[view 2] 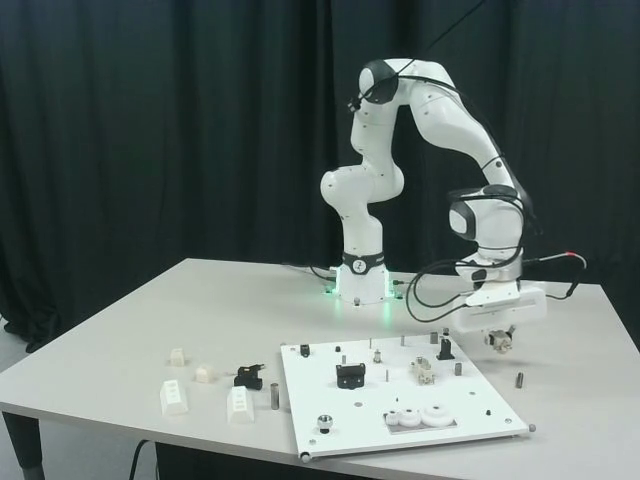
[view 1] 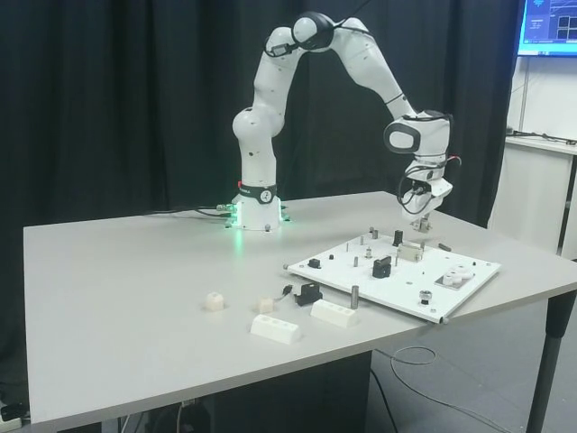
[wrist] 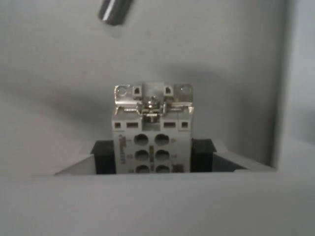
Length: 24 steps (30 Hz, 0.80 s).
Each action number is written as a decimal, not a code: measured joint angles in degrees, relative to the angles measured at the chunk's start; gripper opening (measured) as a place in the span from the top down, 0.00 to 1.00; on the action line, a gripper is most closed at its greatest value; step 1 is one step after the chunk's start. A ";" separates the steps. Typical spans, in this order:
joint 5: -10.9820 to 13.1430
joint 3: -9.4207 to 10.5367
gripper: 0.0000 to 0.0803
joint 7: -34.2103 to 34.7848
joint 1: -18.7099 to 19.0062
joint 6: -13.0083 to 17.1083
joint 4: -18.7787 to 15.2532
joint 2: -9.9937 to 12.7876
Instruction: Place waterproof.
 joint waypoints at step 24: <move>-0.02 0.36 0.42 3.66 3.63 4.56 0.72 3.63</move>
